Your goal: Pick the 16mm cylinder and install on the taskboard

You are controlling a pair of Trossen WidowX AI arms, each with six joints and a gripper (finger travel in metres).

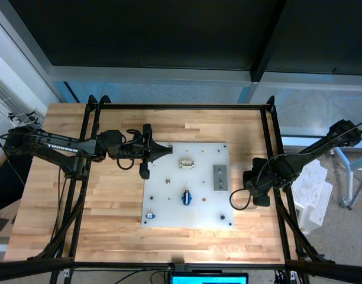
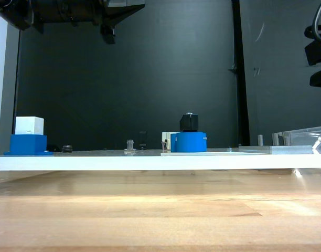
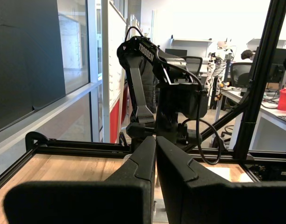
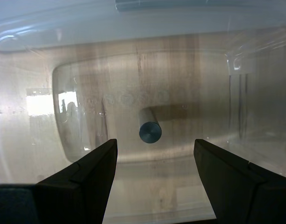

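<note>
Beneath right tool (image 4: 155, 145) sits stubby grey cylinder (image 4: 149, 131), left tool (image 1: 167, 149) over taskboard (image 1: 199, 208).

Clear tray walls (image 4: 133, 42) around 16mm cylinder (image 4: 149, 130)

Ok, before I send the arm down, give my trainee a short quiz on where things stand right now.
1. True or false: the left gripper, up above the board's far left corner, holds the cylinder.
2. The cylinder lies: A) on the board; B) in the clear tray; C) on bare wood.
3. Fill in: the right gripper, right over the cylinder, has its fingers ____.

Key: 1 false, its fingers are shut on nothing; 2 B; 3 open.
</note>
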